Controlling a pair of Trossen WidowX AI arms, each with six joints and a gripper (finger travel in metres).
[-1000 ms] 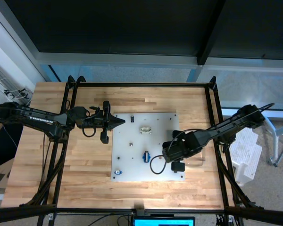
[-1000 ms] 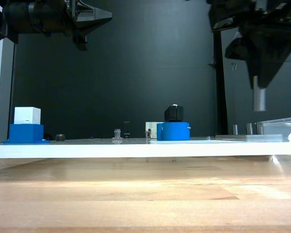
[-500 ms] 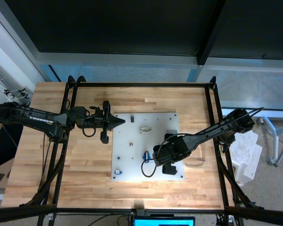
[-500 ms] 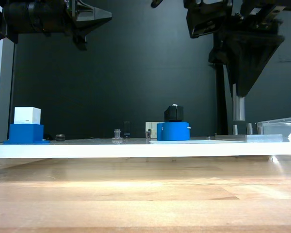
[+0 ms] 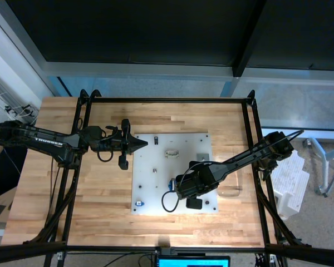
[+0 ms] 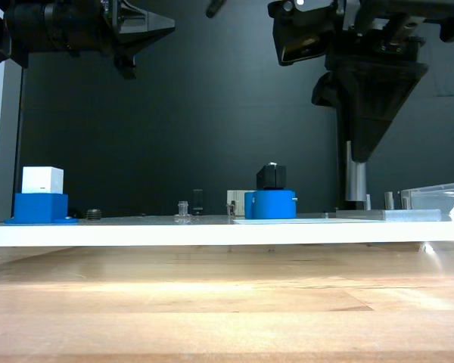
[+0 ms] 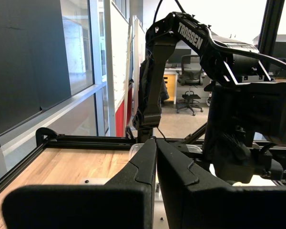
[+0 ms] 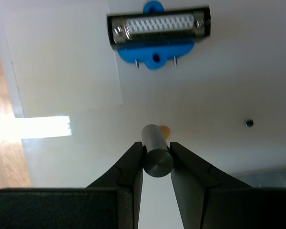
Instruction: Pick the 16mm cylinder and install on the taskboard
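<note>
Pinching the 16mm cylinder (image 8: pixel 157 161) between its two fingertips, the right claw (image 8: pixel 156 149) points straight down over the taskboard (image 5: pixel 150 192), above the middle of the board's near half. The cylinder stands upright in the grip, with its upper end face level with the fingertips and its body hanging below them. In the low view, its lower end sits close above the board surface; whether it touches cannot be told. Seen along the right claw, a small brass-coloured spot (image 8: pixel 165 130) on the white plate shows just past the cylinder's edge, and a small dark hole (image 8: pixel 249 123) lies well apart to one side. A blue connector mount (image 8: pixel 157 31) carrying a multi-pin socket lies on the board beyond the cylinder, near it but not touching. The left claw (image 5: pixel 142 143) is held high over the board's left edge near its far left corner, level and pointing towards the right arm, fingers pressed together and holding nothing. Other board fittings noted in the low view are a round blue fitting (image 6: pixel 270 204) with a black cap towards the centre, and a white block on a blue base (image 6: pixel 41 193) at the left. A clear plastic tray (image 6: pixel 439 193) rests at the board's right edge. The board lies flat on the wooden counter (image 5: pixel 100 211).
</note>
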